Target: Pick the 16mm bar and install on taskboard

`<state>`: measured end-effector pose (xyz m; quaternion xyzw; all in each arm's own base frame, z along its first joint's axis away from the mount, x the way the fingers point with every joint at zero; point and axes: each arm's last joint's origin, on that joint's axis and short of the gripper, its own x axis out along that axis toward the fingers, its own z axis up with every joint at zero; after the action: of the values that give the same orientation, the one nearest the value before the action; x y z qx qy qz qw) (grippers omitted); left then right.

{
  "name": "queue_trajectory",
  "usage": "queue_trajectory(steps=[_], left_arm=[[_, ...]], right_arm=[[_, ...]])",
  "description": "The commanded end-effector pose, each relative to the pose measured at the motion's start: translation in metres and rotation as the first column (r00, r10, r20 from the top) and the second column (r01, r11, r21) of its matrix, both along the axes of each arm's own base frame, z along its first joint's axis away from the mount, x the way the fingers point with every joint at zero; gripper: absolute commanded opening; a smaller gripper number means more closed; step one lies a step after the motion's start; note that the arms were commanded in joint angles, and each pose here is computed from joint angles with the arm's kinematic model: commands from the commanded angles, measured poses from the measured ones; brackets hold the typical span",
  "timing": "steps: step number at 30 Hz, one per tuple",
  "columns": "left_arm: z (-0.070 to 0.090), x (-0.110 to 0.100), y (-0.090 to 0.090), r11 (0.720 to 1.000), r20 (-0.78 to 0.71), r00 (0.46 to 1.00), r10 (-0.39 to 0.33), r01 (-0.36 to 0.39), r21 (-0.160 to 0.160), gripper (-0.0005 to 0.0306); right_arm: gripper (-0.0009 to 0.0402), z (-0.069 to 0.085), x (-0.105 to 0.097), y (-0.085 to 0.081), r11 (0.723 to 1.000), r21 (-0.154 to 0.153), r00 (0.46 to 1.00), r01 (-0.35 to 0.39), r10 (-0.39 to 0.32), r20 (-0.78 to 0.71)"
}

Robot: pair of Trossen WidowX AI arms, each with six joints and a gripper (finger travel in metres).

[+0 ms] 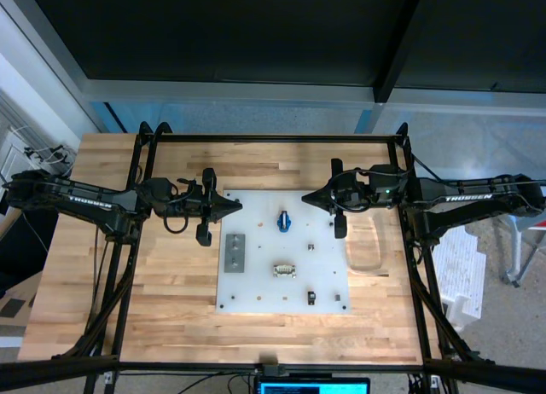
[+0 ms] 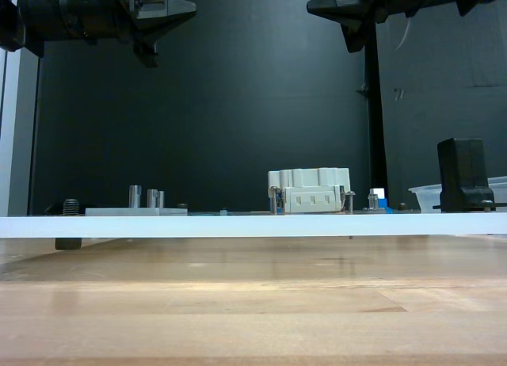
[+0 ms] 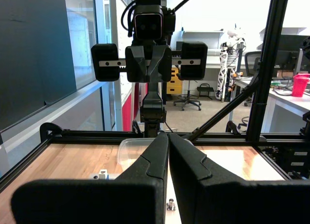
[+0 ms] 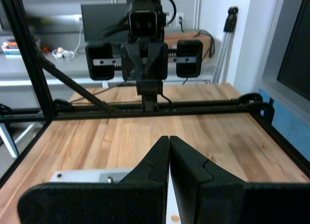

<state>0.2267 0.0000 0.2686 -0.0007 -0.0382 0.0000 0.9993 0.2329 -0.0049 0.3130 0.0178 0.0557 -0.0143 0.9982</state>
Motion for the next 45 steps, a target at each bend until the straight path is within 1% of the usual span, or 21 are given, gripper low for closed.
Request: queue_trajectory(steps=[1,6,13,15,20,22,41,45], left_arm=[[0.0,0.0,0.0,1.0,0.0,1.0,0.0,0.0,0.0,0.0],[0.0,0.0,0.0,1.0,0.0,1.0,0.0,0.0,0.0,0.0],[0.0,0.0,0.0,1.0,0.0,1.0,0.0,0.0,0.0,0.0],[0.0,0.0,0.0,1.0,0.0,1.0,0.0,0.0,0.0,0.0],[0.0,0.0,0.0,1.0,0.0,1.0,0.0,0.0,0.0,0.0],[0.0,0.0,0.0,1.0,0.0,1.0,0.0,0.0,0.0,0.0],[0.0,0.0,0.0,1.0,0.0,1.0,0.0,0.0,0.0,0.0],[0.0,0.0,0.0,1.0,0.0,1.0,0.0,0.0,0.0,0.0]], right_arm=[[0.0,-0.007,0.0,0.0,1.0,0.0,0.999,0.002,-0.002,0.033],[0.0,-0.02,-0.001,-0.001,1.0,0.0,0.998,0.0,0.0,0.068],[0.0,-0.031,-0.004,-0.001,1.0,0.016,0.994,-0.003,0.001,0.112],[0.0,-0.031,-0.004,-0.001,1.0,0.024,0.994,-0.005,0.002,0.111],[0.0,-0.03,-0.004,-0.001,1.0,0.022,0.991,-0.009,0.006,0.134],[0.0,-0.03,-0.004,0.0,1.0,0.021,0.99,-0.023,0.019,0.137],[0.0,-0.03,-0.004,0.0,0.999,0.024,0.99,-0.022,0.018,0.143],[0.0,-0.031,-0.004,0.0,0.999,0.033,0.989,-0.022,0.017,0.145]])
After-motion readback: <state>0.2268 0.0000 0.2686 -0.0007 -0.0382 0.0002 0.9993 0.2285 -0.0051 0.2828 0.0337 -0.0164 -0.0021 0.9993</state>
